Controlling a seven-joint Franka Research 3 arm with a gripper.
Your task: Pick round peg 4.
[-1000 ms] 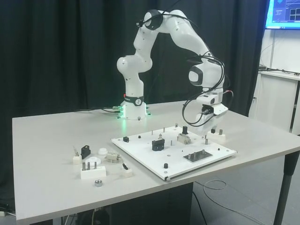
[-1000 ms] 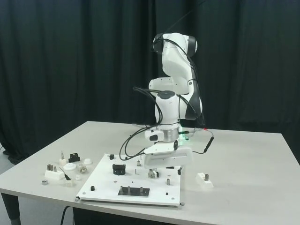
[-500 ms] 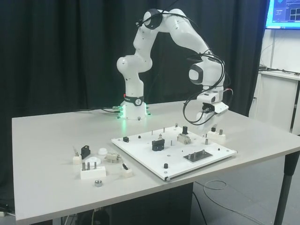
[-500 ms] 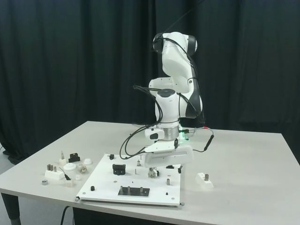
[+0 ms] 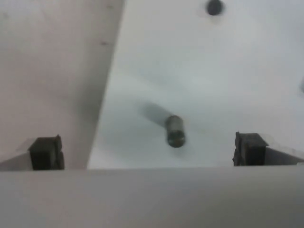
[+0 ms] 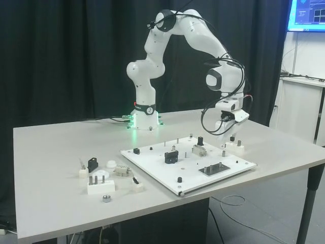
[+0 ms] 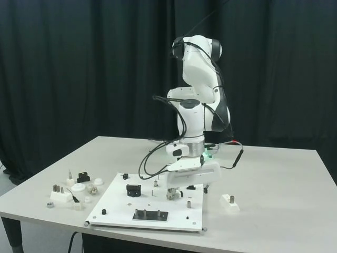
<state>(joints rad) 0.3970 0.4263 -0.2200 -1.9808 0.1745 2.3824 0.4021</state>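
Round peg 4 [image 5: 175, 131] was a short, dark metal cylinder standing on the white board [image 5: 199, 71]; the hand [image 5: 147, 151] hung wide open, empty.

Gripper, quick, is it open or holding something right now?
Gripper: open and holding nothing. In the wrist view its two fingertips stand wide apart, with a small peg standing on the white board between them.
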